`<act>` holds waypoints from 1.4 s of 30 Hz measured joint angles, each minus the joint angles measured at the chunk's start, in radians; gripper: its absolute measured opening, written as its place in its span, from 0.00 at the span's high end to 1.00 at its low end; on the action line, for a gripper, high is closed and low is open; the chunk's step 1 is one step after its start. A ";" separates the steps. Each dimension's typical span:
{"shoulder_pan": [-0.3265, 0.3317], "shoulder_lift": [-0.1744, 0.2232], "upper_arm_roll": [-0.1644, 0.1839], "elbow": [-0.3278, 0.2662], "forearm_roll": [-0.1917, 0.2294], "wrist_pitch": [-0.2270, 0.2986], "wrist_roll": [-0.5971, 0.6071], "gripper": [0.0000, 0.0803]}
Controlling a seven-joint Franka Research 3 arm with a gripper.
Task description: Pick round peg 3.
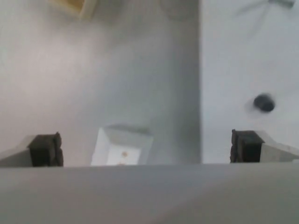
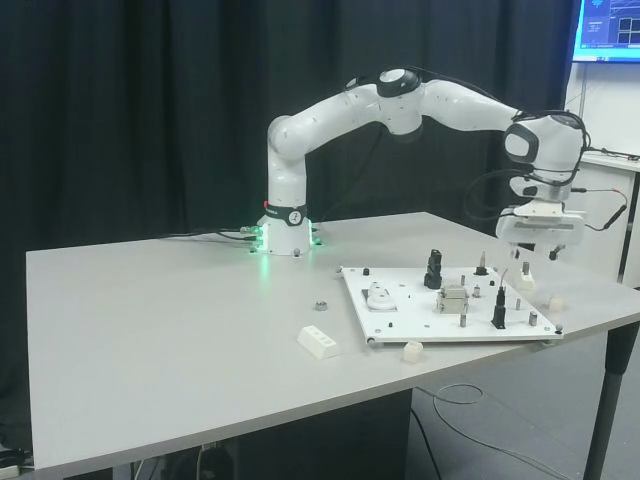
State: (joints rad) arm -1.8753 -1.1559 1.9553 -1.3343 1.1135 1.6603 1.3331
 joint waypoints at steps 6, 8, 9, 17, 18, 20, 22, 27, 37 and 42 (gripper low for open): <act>0.042 0.000 0.003 -0.006 0.004 -0.001 0.062 0.00; 0.056 0.000 0.004 -0.010 0.005 -0.001 0.079 0.00; 0.064 0.000 0.005 -0.013 0.006 -0.001 0.087 0.00; 0.128 0.000 0.006 -0.051 0.015 0.020 0.151 0.00; 0.136 0.000 0.006 -0.057 0.015 0.025 0.158 0.00; 0.152 0.000 0.009 -0.069 0.015 0.041 0.171 0.00; 0.167 -0.001 0.012 -0.082 0.015 0.059 0.185 0.00; 0.204 -0.002 0.019 -0.116 0.015 0.109 0.208 0.00; 0.261 -0.007 0.026 -0.179 0.015 0.198 0.225 0.00; 0.280 -0.008 0.027 -0.204 0.015 0.226 0.225 0.00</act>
State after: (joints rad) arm -1.5955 -1.1642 1.9820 -1.5382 1.1283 1.8866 1.5581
